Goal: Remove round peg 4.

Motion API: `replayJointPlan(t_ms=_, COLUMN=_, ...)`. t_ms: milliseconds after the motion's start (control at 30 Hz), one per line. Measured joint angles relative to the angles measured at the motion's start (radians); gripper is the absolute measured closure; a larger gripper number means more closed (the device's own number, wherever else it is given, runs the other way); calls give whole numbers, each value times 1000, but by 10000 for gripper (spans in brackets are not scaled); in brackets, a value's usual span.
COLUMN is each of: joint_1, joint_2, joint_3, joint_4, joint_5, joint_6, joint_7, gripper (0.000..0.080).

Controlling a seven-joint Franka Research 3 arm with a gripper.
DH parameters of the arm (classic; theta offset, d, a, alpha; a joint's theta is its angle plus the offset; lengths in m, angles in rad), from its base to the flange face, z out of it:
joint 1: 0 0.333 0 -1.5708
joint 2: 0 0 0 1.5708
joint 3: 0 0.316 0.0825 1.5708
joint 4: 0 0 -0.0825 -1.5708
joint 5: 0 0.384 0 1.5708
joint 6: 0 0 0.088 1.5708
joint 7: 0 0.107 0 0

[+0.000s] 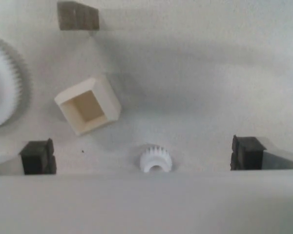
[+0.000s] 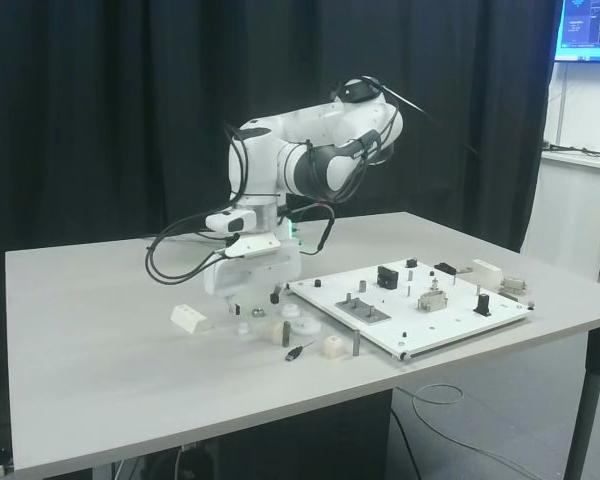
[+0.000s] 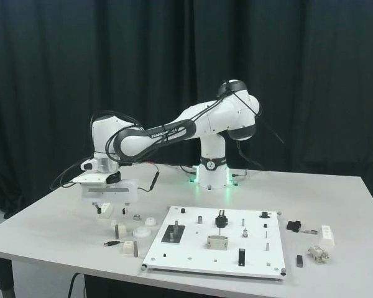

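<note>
My gripper (image 1: 142,155) is open, its black fingertips (image 1: 37,157) spread wide and holding nothing. It hangs a little above the grey table, left of the white board (image 2: 435,335), among loose parts. On the table between the fingers lies a small white gear (image 1: 156,159). Beside it sits a hollow square white block (image 1: 88,105). The room views show the gripper (image 2: 252,300) (image 3: 109,208) pointing down over these parts. Small upright pegs (image 2: 348,298) (image 3: 199,219) stand on the white board (image 3: 193,257); I cannot tell which is round peg 4.
A large white gear (image 1: 0,87) and a grey block (image 1: 78,15) lie near the gripper. More parts lie on the table: a white block (image 2: 191,318), gears (image 2: 300,328), a square block (image 2: 333,345), a standing peg (image 2: 355,343), a cable plug (image 2: 295,352). Connectors (image 3: 323,239) lie right of the board.
</note>
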State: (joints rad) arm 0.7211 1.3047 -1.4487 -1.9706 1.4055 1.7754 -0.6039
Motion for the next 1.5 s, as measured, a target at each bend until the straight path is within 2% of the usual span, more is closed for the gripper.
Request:
replayJointPlan(t_ms=500, joint_1=9, joint_2=0, joint_3=-13, joint_4=20, joint_5=-25, joint_6=-4, joint_7=17, gripper=3)
replayJointPlan(t_ms=1167, joint_1=14, joint_2=0, joint_3=-16, joint_4=24, joint_5=-36, joint_6=-5, joint_7=24, gripper=3)
replayJointPlan(t_ms=1300, joint_1=20, joint_2=0, joint_3=-18, joint_4=24, joint_5=-38, joint_6=-25, joint_7=28, gripper=3)
replayJointPlan(t_ms=1500, joint_1=42, joint_2=0, joint_3=-29, joint_4=22, joint_5=-40, joint_6=-90, joint_7=45, gripper=3)
